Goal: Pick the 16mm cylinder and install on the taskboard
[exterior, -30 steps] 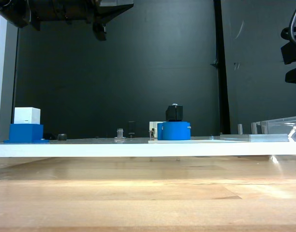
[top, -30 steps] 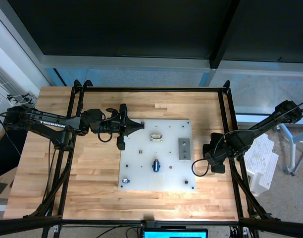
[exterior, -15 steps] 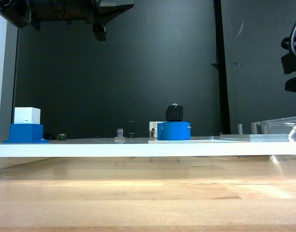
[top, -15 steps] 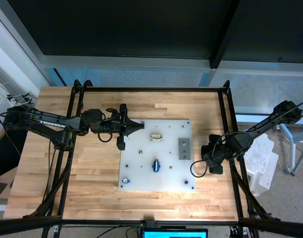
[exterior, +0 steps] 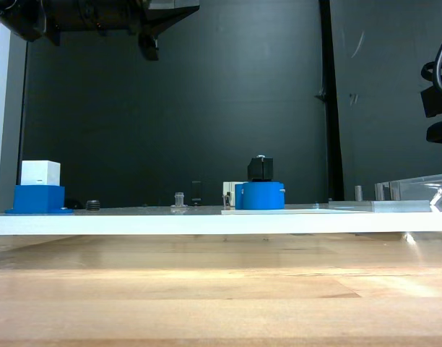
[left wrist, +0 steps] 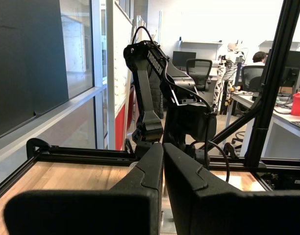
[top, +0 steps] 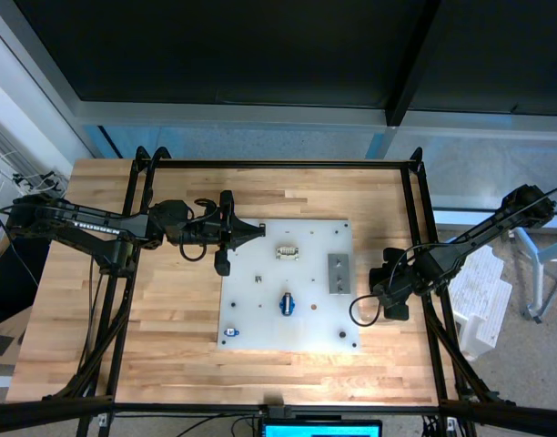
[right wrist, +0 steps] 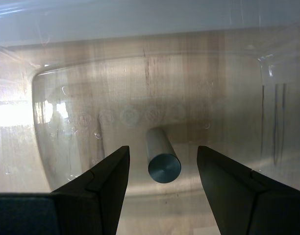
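The 16mm cylinder point(right wrist: 160, 154) lies on its side in the clear tray point(right wrist: 66, 98), its long axis running away from the wrist camera and one flat end facing it. The right gripper point(right wrist: 162, 148) straddles it, fingers spread and not touching, and sits slightly lower than a second ago. The left gripper point(left wrist: 163, 147), fingers pressed together, hangs over the taskboard point(top: 260, 309). The right arm point(left wrist: 150, 73) reads "TROSSEN"
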Controlling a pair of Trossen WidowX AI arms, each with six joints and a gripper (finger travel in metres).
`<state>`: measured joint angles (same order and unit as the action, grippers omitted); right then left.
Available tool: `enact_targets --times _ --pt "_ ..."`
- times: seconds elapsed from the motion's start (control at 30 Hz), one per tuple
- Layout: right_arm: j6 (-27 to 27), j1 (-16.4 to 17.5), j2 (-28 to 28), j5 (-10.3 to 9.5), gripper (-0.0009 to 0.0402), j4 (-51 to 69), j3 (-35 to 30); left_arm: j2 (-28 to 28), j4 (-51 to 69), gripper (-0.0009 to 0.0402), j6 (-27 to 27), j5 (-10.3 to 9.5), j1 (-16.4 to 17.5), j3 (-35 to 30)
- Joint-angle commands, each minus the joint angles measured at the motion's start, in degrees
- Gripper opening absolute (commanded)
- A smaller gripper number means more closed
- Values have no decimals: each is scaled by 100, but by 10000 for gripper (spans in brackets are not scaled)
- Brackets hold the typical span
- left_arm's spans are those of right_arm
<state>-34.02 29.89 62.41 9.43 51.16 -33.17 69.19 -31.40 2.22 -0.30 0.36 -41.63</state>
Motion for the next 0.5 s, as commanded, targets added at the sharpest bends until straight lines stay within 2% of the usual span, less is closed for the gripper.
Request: enact_targets --times 0.03,0.23,0.5 --pt "-2 0 2 -7 180 -13 4 2 -2 1 0 0 2 0" --pt "-4 2 2 -4 153 -15 4 2 -2 1 -2 0 2 0" --pt "-4 2 2 -2 90 -31 4 2 -2 1 -2 0 2 0"
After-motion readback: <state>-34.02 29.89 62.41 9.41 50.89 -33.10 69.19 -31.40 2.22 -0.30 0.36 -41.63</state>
